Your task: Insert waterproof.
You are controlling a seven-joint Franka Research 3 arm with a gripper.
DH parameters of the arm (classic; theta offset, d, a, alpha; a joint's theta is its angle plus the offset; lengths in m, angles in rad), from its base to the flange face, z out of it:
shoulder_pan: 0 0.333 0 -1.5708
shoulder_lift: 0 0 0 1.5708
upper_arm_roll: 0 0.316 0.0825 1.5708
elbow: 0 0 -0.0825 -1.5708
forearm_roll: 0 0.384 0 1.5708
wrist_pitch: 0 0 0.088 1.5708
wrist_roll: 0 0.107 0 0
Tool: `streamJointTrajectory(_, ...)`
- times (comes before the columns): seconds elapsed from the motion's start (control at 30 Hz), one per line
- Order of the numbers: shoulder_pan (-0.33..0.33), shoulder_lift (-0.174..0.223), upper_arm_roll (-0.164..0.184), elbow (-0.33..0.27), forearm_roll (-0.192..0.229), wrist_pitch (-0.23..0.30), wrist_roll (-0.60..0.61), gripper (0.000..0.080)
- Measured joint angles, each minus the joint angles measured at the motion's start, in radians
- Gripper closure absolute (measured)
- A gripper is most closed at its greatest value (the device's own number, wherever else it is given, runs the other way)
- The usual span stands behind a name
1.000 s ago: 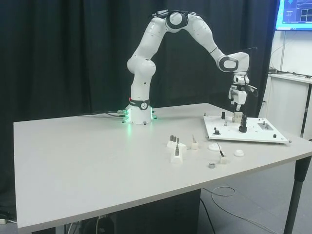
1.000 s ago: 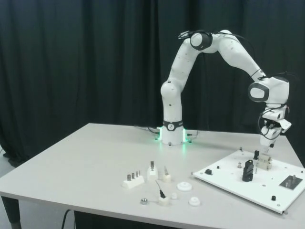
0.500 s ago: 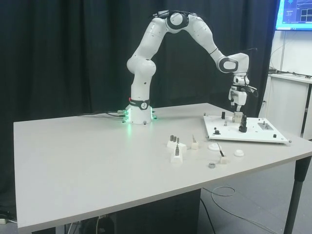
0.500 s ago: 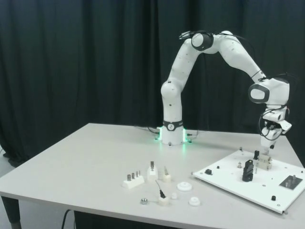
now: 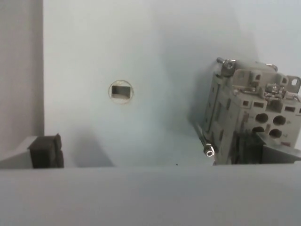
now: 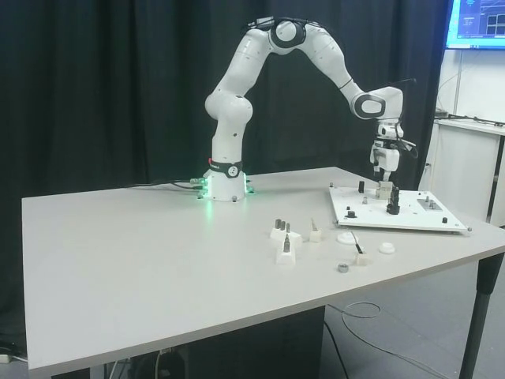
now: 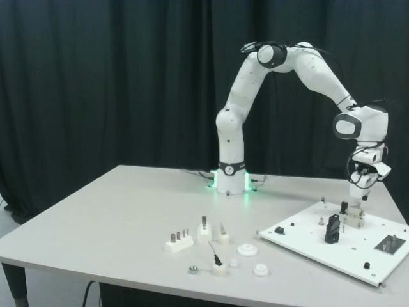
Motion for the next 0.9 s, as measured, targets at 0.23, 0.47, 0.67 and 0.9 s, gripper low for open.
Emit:
streamJointTrajectory(0.23, 0.011, 0.003, -0.014, 0.000, 0.007, 0.002, 0.000, 0.0003)
streamJointTrajectory(0.47, 0.014, 0.004, -0.022, 0.000, 0.013, 0.002, 0.000, 0.0003)
streamJointTrajectory(0.67, 0.016, 0.004, -0.032, 0.000, 0.014, 0.002, 0.000, 0.0003)
streamJointTrajectory(0.9, 0.022, 0.006, -0.045, -0.001, 0.015, 0.002, 0.000, 0.0003)
